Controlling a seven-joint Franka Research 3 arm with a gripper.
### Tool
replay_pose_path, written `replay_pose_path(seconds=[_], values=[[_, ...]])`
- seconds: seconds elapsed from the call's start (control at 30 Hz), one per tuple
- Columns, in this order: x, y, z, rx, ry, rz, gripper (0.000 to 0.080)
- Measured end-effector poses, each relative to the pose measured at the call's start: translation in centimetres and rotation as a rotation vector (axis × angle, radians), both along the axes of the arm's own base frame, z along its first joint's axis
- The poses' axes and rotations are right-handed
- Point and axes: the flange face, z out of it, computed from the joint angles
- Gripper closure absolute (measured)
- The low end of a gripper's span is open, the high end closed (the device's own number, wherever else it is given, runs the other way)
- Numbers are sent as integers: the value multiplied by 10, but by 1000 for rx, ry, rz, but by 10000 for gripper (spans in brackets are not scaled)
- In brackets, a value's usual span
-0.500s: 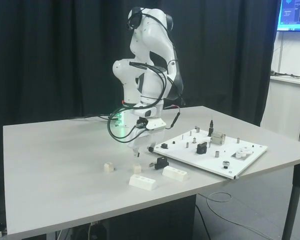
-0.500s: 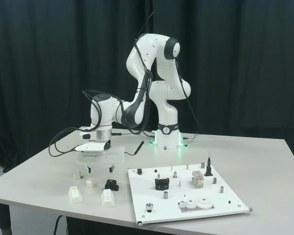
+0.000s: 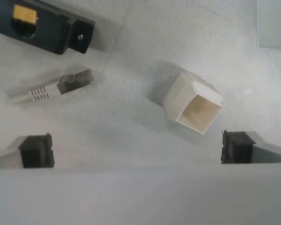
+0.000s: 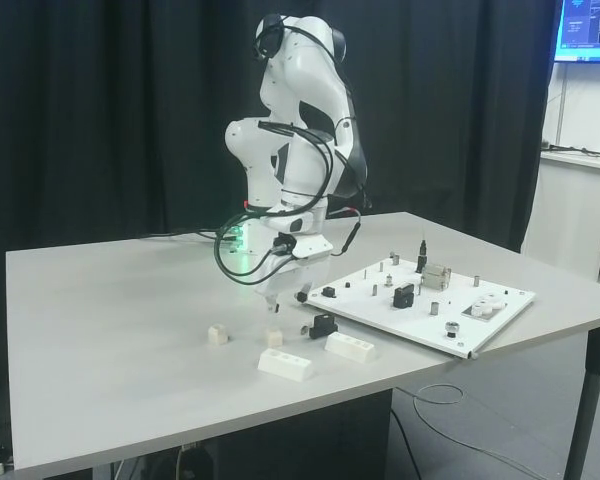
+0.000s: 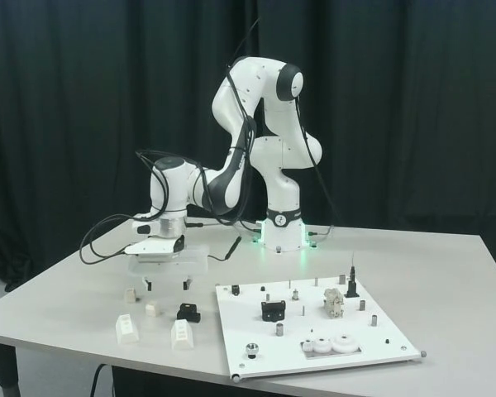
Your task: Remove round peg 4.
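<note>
Well, grey upright pegs (image 5: 279, 329) on white board (image 5: 314, 357)

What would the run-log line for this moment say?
pincer: open, empty | above: small white hollow square block on grey table | white assembly board: untouched

Tool (image 3: 136, 151) fingers wide apart above table (image 3: 131, 117); hollow white block (image 3: 193, 102) between; cable plug (image 3: 51, 87), possibly network type.

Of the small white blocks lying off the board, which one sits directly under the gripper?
The small hollow cube, between the two fingers in the wrist view. The other cube sits farther out, and both long blocks lie nearer the table edge.
</note>
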Motion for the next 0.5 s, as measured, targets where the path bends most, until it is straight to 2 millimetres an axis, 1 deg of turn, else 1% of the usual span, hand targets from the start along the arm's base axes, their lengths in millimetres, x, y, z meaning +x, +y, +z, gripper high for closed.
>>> replay_pose_path(seconds=[0.5], values=[[3,0,3,2,3,59,3]])
